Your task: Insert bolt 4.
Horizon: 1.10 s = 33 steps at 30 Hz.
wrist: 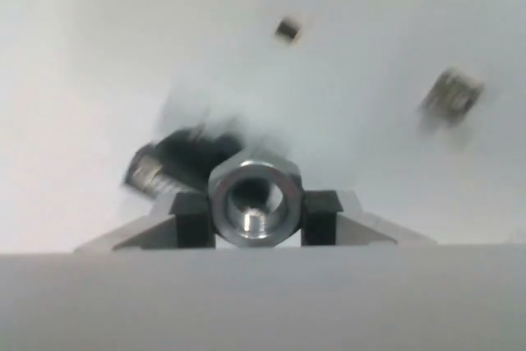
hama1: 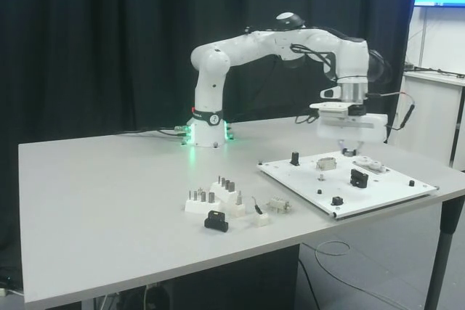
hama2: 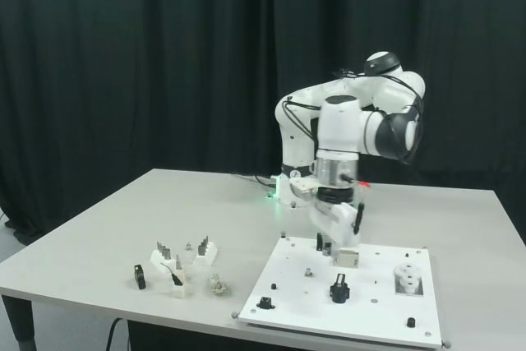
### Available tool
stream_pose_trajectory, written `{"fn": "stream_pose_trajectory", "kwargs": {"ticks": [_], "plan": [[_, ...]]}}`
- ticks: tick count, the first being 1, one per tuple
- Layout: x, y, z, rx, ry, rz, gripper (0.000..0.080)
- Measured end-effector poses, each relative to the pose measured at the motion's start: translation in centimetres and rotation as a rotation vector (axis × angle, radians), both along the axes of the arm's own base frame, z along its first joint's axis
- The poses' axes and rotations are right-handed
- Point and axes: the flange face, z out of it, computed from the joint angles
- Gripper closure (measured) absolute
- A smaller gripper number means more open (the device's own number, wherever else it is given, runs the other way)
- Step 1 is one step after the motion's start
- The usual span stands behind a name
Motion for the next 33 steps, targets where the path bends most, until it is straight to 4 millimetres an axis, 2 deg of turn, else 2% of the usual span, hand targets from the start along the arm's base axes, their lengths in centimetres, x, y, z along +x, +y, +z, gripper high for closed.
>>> {"fn": "stream_pose_trajectory", "kwargs": {"ticks": [7,15,25,33], "plan": [[1.0,3.6,0.1,0.012,-0.006,-0.045,0.0578],[2.5,6.7,0.1,0.016,-0.008,-0.067,0.0578],[4.2,9.9,-0.5,0.001,0.002,0.033,0.0578],[5.5,12.1,-1.2,-0.016,0.016,0.241,0.0578]]}}
